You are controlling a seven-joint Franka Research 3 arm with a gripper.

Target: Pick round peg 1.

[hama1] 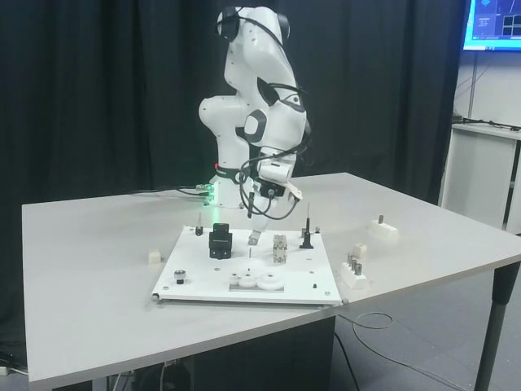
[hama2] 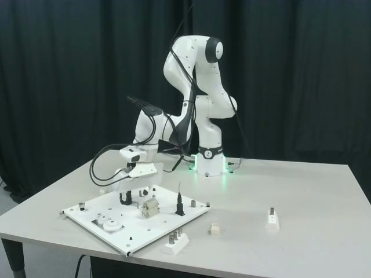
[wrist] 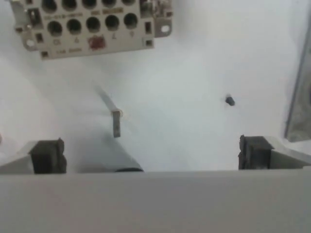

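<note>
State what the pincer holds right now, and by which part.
Nothing is held. The pincer is open above the white board, its fingertips apart with only bare board between them; the thin peg stands untouched.

grey table, white board, black curtain

On your grey table lie a white board, the arm's base, and small white blocks.
</note>
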